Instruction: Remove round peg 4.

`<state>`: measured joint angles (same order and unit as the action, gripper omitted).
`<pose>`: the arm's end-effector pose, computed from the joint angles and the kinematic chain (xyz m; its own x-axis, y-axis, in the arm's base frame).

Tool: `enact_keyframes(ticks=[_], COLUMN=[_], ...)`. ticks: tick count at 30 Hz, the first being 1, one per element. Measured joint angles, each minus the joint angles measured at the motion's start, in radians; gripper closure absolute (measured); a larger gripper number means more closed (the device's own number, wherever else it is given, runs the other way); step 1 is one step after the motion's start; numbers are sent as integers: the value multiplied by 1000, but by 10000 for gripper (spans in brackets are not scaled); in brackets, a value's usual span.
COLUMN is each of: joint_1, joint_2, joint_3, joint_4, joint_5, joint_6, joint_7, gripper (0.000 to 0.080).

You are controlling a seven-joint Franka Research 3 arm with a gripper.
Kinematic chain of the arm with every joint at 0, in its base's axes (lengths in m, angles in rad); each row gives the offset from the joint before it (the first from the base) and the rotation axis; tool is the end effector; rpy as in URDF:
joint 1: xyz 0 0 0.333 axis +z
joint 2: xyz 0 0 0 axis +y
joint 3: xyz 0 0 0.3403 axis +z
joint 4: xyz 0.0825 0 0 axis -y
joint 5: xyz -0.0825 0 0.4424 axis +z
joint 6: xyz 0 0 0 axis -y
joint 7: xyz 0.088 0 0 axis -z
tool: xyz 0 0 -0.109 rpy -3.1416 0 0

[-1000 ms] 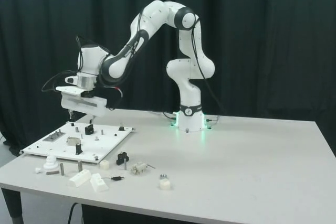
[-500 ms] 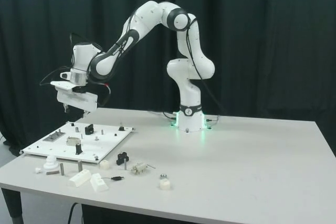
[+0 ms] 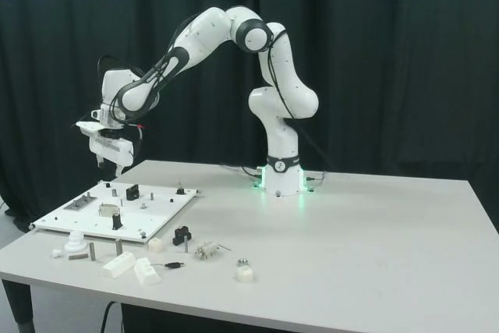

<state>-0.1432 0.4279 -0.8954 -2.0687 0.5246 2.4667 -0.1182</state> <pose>0.3415 -0.5493 0.2915 0.3187 -0.9316 0.1749 -0.9433 -0.3298 -0.0376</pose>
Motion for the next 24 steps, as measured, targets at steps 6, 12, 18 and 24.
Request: enact_keyframes(ticks=[6, 12, 18, 24], joint_1=[-51, -98, -139, -174], joint_2=[49, 93, 135, 171], joint_3=[2, 12, 23, 35], joint_4=[37, 78, 118, 151], joint_5=[68, 80, 80, 81], joint_6=[-48, -97, -138, -177], joint_7=[39, 63, 75, 89], gripper=[3, 3, 3, 3])
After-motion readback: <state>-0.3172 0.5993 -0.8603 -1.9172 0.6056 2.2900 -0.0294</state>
